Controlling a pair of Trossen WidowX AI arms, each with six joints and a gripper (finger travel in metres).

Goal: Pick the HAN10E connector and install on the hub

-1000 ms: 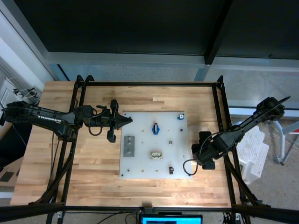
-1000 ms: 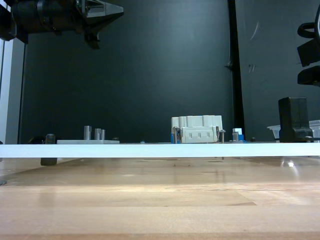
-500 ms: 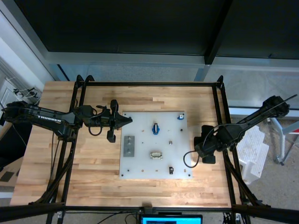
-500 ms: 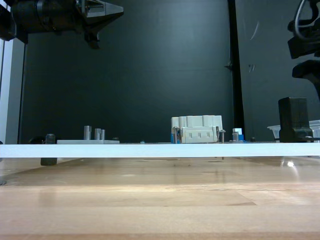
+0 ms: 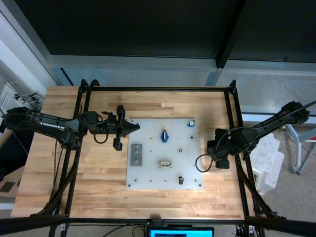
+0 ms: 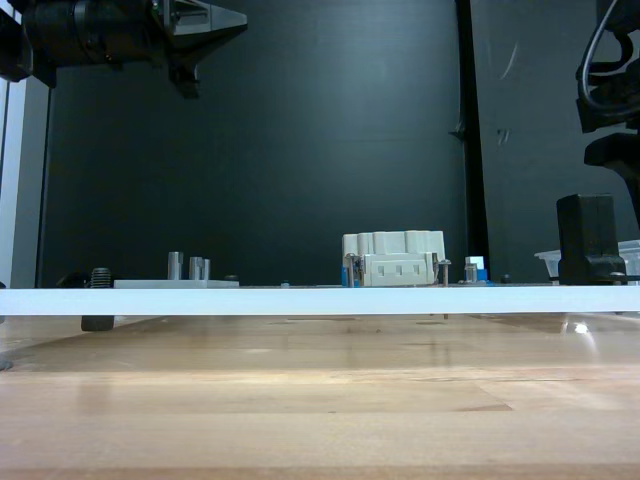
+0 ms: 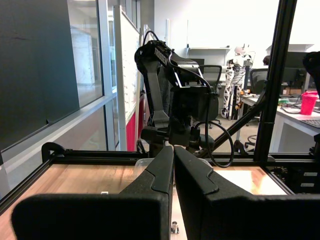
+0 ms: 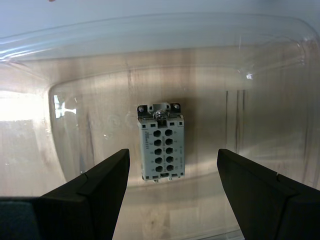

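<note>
Connector (image 8: 160, 141) lies seemingly below spread right gripper (image 8: 172, 162); left gripper (image 7: 173, 152) aloft.

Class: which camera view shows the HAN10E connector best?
Right wrist view: connector lies, contacts showing, in a clear tray under the open right gripper. Other views don't show it; left gripper hovers shut by the board.

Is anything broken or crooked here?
Nothing stands out. The HAN10E connector lies flat in a clear tray, the open right gripper above it. The hub sits square on the white board. The left gripper hangs shut by the board's left edge.
</note>
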